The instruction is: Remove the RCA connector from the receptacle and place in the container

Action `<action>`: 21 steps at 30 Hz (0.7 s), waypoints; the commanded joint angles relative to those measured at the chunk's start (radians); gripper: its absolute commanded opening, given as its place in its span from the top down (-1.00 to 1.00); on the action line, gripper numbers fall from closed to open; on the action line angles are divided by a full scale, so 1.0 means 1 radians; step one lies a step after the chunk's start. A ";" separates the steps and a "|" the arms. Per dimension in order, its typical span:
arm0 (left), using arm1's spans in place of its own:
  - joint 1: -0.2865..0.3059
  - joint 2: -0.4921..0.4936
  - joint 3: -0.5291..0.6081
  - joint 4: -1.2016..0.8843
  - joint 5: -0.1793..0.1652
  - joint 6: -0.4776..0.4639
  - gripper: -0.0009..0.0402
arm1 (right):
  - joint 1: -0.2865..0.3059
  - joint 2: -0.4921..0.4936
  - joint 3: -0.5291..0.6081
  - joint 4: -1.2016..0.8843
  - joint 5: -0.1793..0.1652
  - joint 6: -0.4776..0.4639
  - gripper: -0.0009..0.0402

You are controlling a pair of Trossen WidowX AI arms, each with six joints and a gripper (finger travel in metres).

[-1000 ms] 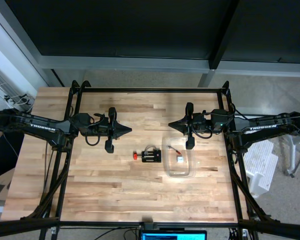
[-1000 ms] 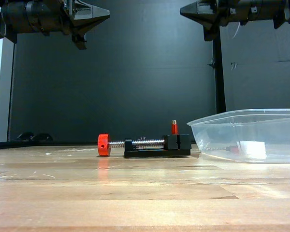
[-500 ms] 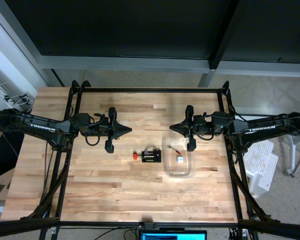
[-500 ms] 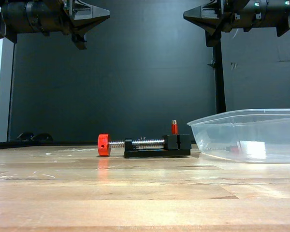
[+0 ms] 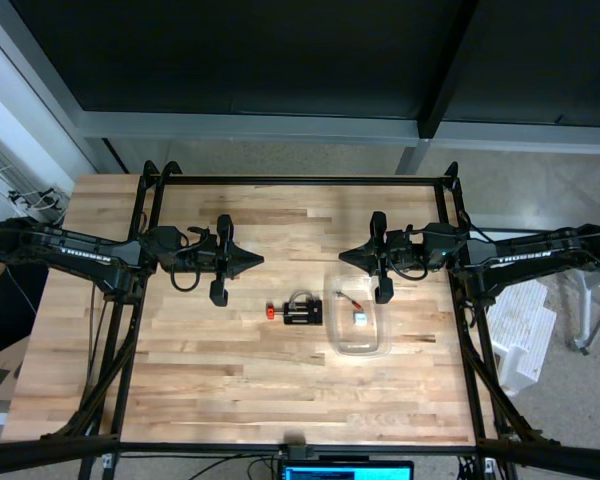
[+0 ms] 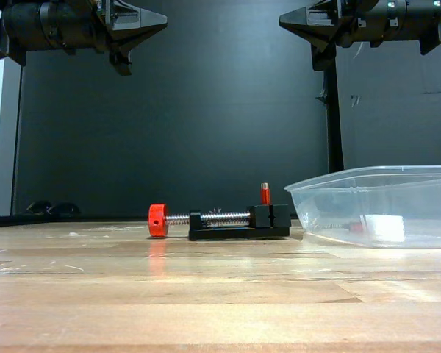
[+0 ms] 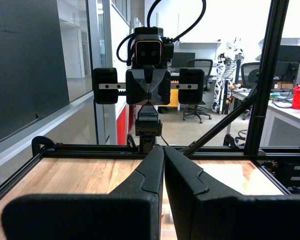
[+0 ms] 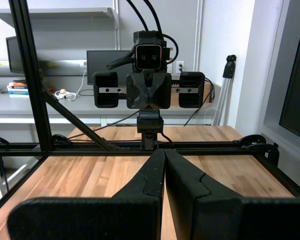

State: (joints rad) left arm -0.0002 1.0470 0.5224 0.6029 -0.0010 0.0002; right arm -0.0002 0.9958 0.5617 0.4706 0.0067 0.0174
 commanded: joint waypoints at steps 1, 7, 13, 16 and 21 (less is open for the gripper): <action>0.000 0.000 0.000 0.000 0.000 0.000 0.96 | 0.000 0.001 0.002 -0.001 0.001 0.000 0.96; 0.000 0.000 0.000 0.000 0.000 0.000 0.96 | 0.000 0.001 0.002 -0.007 0.001 0.000 0.96; 0.000 0.000 0.000 0.000 0.000 0.000 0.96 | 0.000 0.001 0.002 -0.008 0.000 0.000 0.96; 0.000 0.000 0.000 0.000 0.000 0.000 0.96 | 0.000 0.001 0.002 -0.008 0.000 0.000 0.96; 0.000 0.000 0.000 0.000 0.000 0.000 0.96 | 0.000 0.001 0.002 -0.008 0.000 0.000 0.96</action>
